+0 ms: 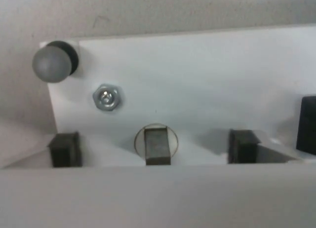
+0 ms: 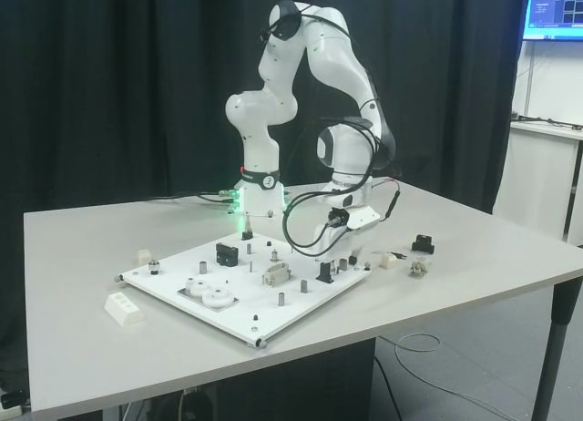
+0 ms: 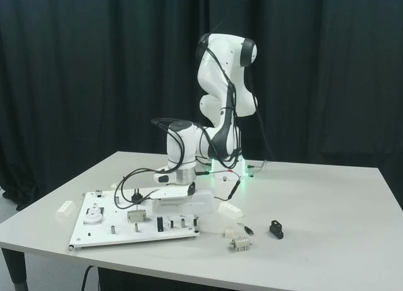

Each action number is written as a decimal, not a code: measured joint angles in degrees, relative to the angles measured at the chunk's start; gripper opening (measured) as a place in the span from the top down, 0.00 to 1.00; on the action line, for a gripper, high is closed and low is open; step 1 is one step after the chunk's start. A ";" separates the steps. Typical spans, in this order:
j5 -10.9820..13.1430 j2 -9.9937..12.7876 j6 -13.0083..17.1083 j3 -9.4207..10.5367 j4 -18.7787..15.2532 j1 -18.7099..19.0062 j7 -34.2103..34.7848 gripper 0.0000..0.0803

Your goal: Remove square peg 4.

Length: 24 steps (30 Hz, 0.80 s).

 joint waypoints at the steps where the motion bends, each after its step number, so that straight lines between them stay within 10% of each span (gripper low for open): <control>1: 0.00 0.02 0.00 0.12 0.04 -0.14 0.00 0.12; 7: 0.00 0.05 -0.02 0.44 0.16 -0.55 -0.02 0.12; 8: 0.00 0.05 -0.04 0.45 0.18 -0.57 -0.02 0.52; 12: 0.00 0.05 -0.21 0.47 0.27 -0.58 -0.02 0.52; 13: 0.00 0.05 -0.32 0.48 0.31 -0.58 -0.02 0.74; 24: 0.08 0.16 -1.08 0.65 0.76 -0.91 -0.02 0.88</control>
